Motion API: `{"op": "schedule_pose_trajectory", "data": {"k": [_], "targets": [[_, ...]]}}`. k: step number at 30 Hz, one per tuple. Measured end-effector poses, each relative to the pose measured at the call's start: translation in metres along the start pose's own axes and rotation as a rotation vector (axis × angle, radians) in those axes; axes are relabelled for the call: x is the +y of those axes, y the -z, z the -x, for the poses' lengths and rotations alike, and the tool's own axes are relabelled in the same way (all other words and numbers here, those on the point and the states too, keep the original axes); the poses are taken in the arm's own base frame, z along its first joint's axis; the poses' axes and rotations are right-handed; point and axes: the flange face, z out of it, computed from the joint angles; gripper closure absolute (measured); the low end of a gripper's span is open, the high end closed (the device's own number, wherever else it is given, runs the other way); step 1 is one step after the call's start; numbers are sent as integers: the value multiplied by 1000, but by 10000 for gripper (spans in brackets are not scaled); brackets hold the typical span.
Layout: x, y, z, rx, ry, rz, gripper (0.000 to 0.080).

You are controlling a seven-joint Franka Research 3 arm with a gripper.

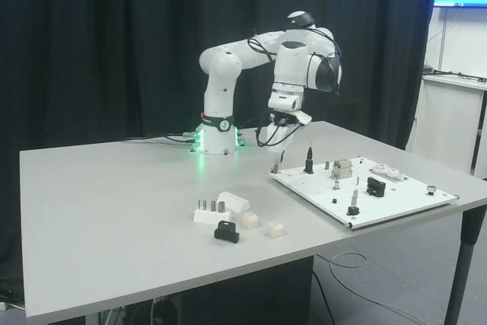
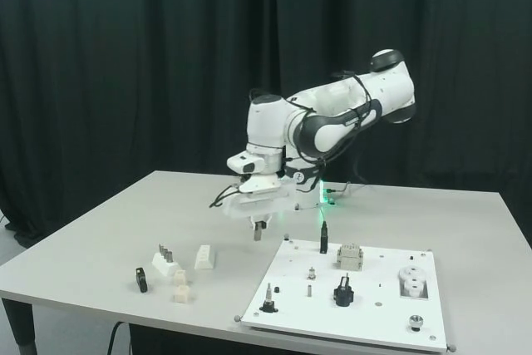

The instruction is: Insert square peg 4.

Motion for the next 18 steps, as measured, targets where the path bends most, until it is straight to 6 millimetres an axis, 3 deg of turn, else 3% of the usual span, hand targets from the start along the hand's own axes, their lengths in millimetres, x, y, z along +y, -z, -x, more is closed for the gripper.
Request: {"op": "schedule_pose_trajectory", "data": {"k": [18], "targets": [[-29,-3,23,4,297,67,648]]}}
